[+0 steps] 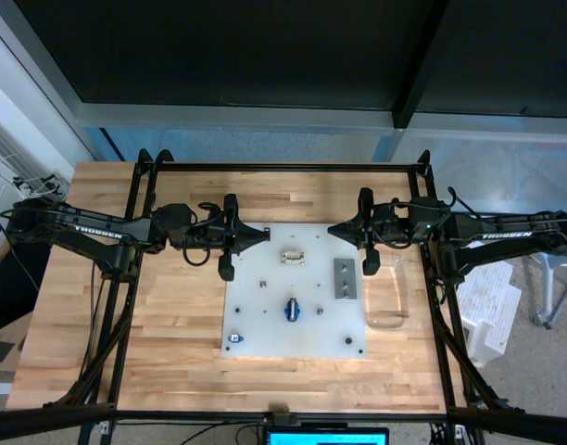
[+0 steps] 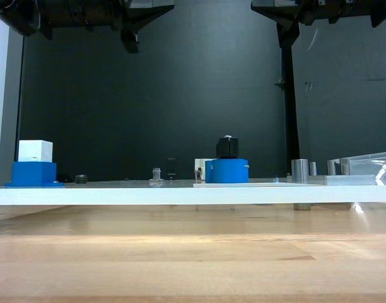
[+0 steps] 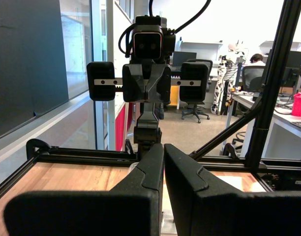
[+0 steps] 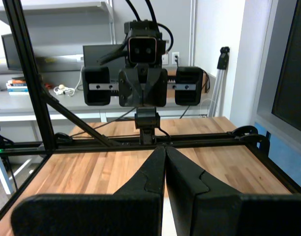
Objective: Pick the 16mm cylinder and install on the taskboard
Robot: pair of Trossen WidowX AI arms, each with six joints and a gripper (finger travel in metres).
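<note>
The taskboard is a white square plate lying in the middle of the wooden table; its near edge fills the low view. A short silvery peg, which looks like the 16mm cylinder, stands upright on the board just right of the blue fitting; it also shows in the low view. My left gripper hovers over the board's far left corner, shut and empty. Facing it over the far right corner is my right gripper, also shut and empty.
On the board are a grey metal block, a beige connector and a small blue-and-white piece at the near left corner. A clear plastic tray lies right of the board. A black frame rings the table.
</note>
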